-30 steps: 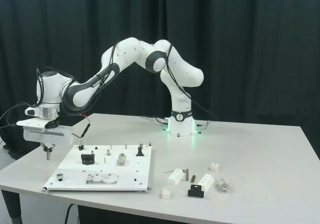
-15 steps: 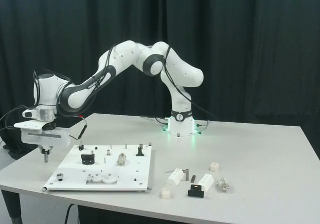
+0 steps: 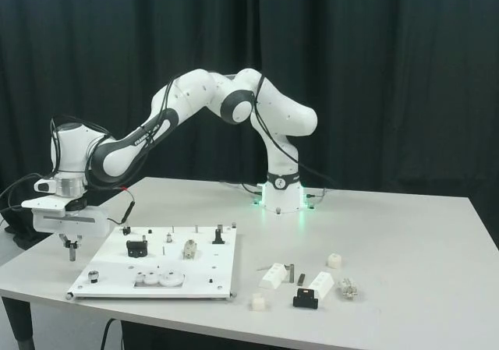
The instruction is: Place round peg 4.
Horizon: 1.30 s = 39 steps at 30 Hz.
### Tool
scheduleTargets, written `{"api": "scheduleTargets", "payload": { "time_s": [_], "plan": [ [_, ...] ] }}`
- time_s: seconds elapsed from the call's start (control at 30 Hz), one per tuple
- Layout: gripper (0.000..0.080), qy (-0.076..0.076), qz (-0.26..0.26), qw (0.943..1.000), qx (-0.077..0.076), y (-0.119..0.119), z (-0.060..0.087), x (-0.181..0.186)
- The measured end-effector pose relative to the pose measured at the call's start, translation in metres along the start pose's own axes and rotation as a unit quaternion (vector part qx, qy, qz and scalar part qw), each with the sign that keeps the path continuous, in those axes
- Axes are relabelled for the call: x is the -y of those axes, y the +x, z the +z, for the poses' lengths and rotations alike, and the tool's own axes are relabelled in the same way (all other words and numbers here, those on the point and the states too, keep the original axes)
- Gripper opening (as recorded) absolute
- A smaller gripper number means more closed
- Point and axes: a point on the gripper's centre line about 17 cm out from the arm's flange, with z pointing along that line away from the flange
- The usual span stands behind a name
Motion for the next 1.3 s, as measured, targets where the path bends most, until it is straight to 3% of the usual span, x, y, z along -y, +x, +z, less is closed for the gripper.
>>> {"api": "scheduleTargets", "payload": {
  "time_s": [0.7, 1.13, 1.17, 1.3],
  "plan": [
    [0.0139, 0.018, -0.005, 0.9998, -0.002, 0.008, 0.022, 0.007],
    [0.0139, 0.017, -0.009, 0.9998, -0.003, 0.013, 0.027, 0.008],
    [0.0279, 0.016, -0.010, 0.9998, -0.003, 0.014, 0.027, 0.007],
    [0.0279, 0.016, -0.011, 0.9998, -0.004, 0.015, 0.021, 0.006]
  ]
}}
